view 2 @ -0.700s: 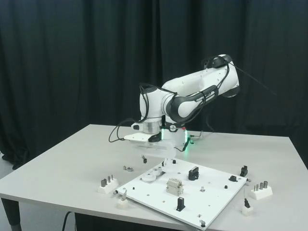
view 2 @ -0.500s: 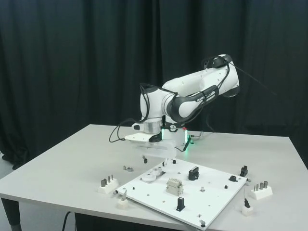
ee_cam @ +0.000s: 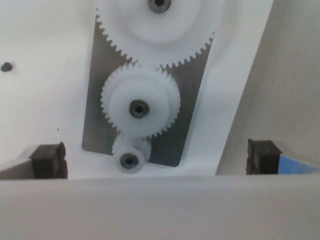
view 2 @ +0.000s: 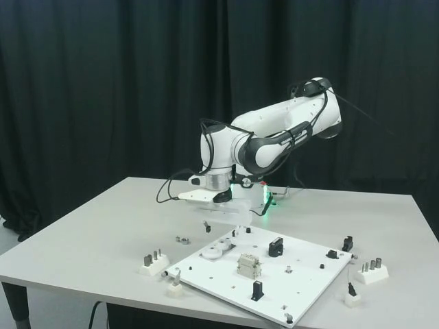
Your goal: Pick BNC.
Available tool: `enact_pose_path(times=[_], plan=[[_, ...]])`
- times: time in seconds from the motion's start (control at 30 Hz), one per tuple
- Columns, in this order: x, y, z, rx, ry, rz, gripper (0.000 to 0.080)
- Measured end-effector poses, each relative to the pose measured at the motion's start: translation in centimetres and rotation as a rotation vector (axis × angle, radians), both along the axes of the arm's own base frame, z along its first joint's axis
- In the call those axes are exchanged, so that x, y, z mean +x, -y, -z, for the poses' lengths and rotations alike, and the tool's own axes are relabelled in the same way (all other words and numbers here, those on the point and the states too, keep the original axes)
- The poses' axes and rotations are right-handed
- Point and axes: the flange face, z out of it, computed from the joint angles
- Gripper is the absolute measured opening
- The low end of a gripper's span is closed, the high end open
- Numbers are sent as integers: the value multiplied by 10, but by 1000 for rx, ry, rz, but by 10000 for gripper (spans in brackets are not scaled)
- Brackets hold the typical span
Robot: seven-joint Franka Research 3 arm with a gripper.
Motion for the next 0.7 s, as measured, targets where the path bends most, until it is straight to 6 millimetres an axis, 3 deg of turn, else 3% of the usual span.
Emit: enact_pose_path(times=[0.47, 0.7], plan=[[1, 1, -3, -5, 8, -6, 800], [2, 5, -8, -17, 25, -94, 800]])
